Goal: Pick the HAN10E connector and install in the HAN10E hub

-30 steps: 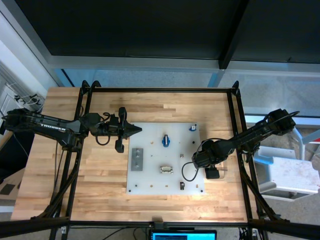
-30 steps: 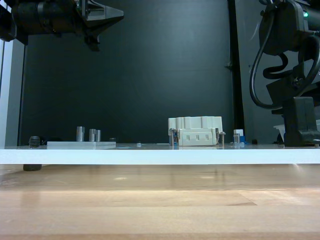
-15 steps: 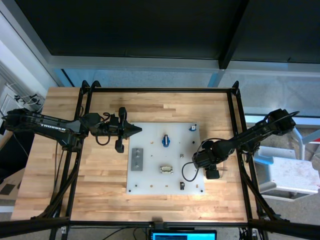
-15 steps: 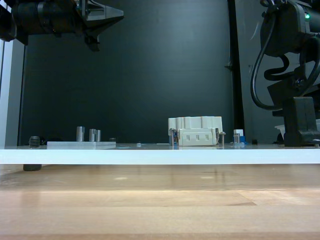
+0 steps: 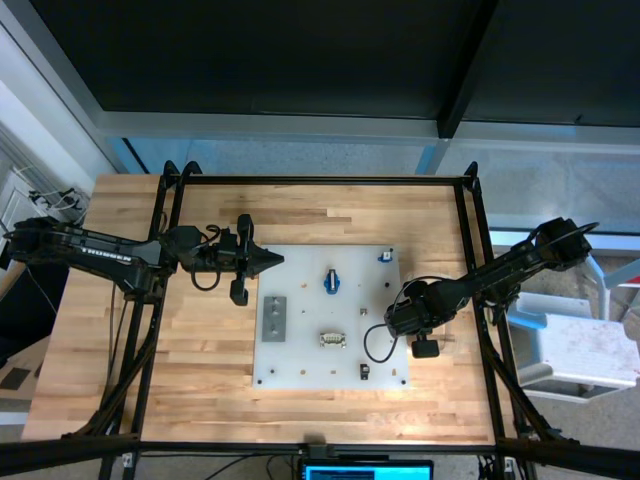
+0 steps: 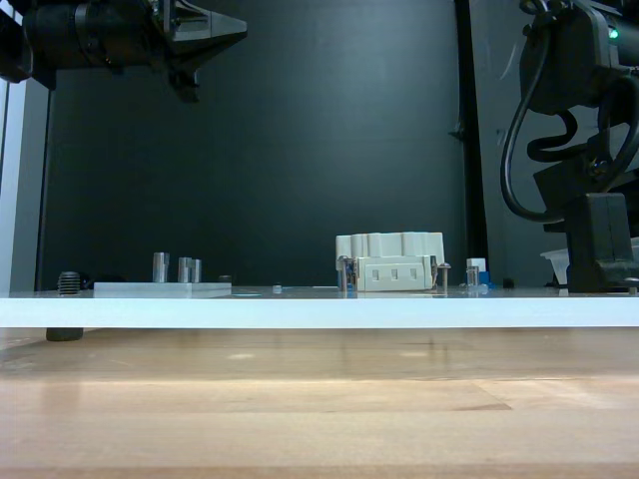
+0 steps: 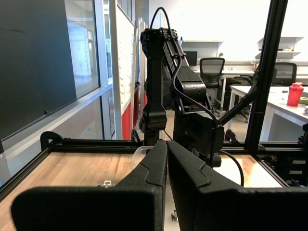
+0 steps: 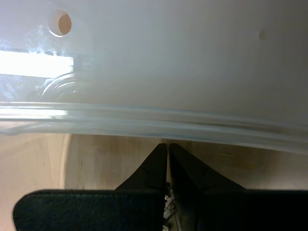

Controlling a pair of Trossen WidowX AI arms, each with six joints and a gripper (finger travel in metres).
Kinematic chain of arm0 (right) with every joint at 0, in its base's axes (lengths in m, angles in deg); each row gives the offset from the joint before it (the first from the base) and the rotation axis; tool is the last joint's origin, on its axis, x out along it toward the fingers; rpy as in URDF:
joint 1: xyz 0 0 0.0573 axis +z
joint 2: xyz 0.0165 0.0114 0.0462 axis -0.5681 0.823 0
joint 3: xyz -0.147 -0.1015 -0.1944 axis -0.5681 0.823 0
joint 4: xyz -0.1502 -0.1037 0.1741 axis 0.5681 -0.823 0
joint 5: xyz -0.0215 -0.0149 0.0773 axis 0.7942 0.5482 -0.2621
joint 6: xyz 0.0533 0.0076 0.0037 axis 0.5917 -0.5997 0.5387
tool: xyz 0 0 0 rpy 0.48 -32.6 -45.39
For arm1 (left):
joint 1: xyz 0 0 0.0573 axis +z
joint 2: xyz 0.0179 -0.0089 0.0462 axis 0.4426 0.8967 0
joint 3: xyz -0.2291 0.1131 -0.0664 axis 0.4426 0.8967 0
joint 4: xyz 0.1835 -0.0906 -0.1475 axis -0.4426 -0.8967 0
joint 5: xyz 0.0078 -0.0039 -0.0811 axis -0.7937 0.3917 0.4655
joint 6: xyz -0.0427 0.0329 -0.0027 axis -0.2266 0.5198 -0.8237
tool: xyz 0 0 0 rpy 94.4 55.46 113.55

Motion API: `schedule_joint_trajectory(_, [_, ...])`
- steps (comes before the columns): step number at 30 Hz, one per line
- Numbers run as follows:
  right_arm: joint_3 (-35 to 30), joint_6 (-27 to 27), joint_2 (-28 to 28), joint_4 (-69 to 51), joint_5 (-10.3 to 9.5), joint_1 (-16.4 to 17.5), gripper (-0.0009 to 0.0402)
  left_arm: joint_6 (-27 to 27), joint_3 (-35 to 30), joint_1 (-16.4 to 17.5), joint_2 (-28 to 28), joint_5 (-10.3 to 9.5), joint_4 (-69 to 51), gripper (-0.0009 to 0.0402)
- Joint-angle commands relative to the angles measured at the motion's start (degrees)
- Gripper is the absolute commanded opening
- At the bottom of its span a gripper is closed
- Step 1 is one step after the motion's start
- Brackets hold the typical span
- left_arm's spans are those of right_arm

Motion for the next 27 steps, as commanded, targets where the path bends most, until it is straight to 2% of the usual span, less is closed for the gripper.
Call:
schedule_joint_trajectory(1, [-0.02, 0.02, 0.00, 0.15, -0.04, 0.02, -0.0001, 0.00, -0.02, 0.00, 0.00, 0.02, 0.00, 0.0000])
schedule_joint_trajectory(12, [-1.60, -0.09, -1.36, -1.92, -0.07, 0.13, 0.0002, 0.00, -0.02, 0.02, 0.00, 0.00, 0.00, 0.0000])
schedule_joint_trajectory(23, [-9.88, -0.24, -7.32, -14.36, -0.04, 0.31, 0.0002, 0.00, -0.02, 0.02, 0.00, 0.02, 0.00, 0.0000])
schedule_joint_trajectory(27, [-11.06, -4.28, -7.54, -16.61, -0.09, 0.39, 0.0002, 0.00, -0.02, 0.02, 0.00, 0.00, 0.00, 0.0000])
